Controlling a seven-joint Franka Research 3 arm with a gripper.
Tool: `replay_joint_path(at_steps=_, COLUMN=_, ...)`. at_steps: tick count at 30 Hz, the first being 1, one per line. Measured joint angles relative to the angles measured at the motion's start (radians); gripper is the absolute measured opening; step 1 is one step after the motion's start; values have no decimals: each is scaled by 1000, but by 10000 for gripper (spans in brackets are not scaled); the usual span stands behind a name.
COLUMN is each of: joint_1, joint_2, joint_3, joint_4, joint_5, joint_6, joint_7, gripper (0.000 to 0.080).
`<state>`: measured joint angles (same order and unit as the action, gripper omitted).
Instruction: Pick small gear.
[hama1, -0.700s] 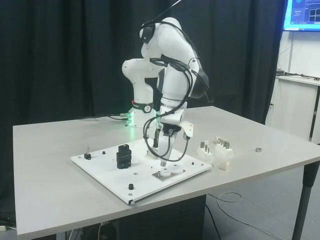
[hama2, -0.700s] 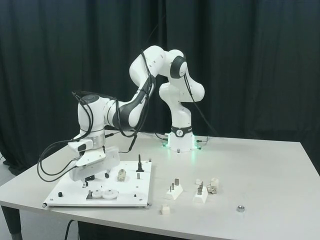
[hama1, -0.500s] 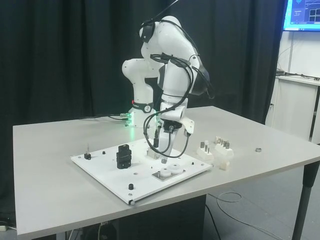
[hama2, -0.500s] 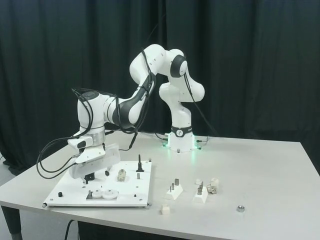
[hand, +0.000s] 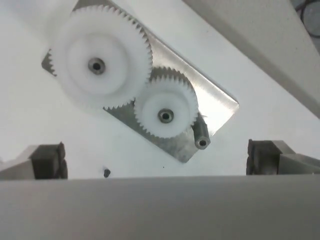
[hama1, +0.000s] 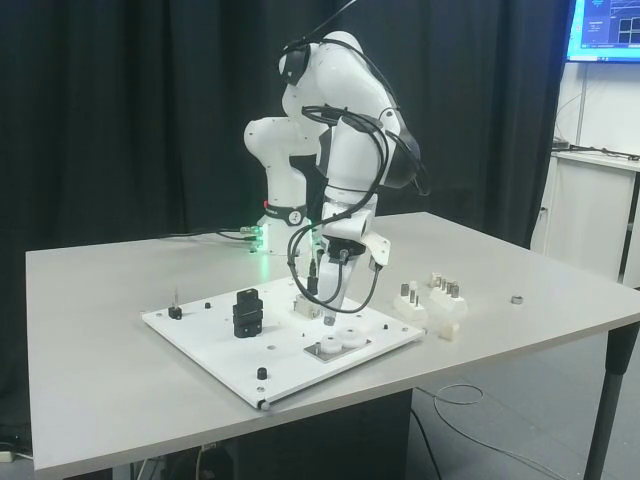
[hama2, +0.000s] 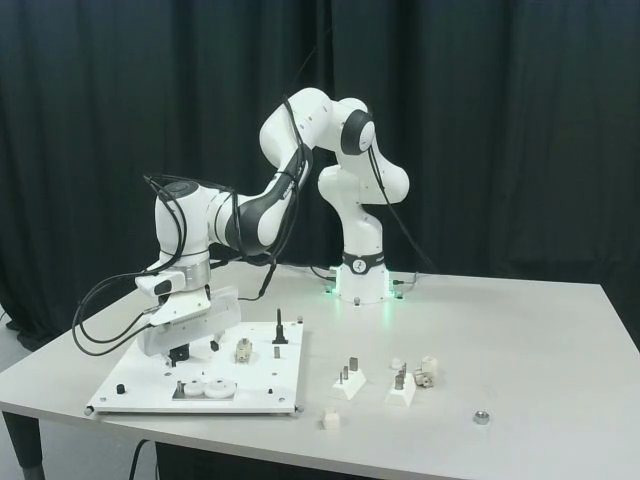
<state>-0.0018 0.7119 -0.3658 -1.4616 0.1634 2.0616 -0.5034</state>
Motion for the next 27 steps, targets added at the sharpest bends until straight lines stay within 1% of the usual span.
replay_joint_path(at_steps=10, joint_1=4, joint_2=0, joint_3=0, joint_4=2, joint_5=-1, joint_6=-4, joint_7=7, gripper=800)
replay_joint_path(at_steps=15, joint_1=9, joint_2=-2, joint_3=0, joint_4=2, joint_5=-1, joint_6=-20, joint_7=28, gripper=800)
replay_joint_path(at_steps=18, joint_1=14, joint_2=-5, joint_3=0, joint_4=2, joint_5=-1, joint_6=-41, joint_7=74, gripper=800)
replay_joint_path(at_steps=27, joint_1=48, joint_2=-26, joint_3=3, joint_4=-6, joint_5=-1, joint_6=-147, joint_7=154, gripper=800)
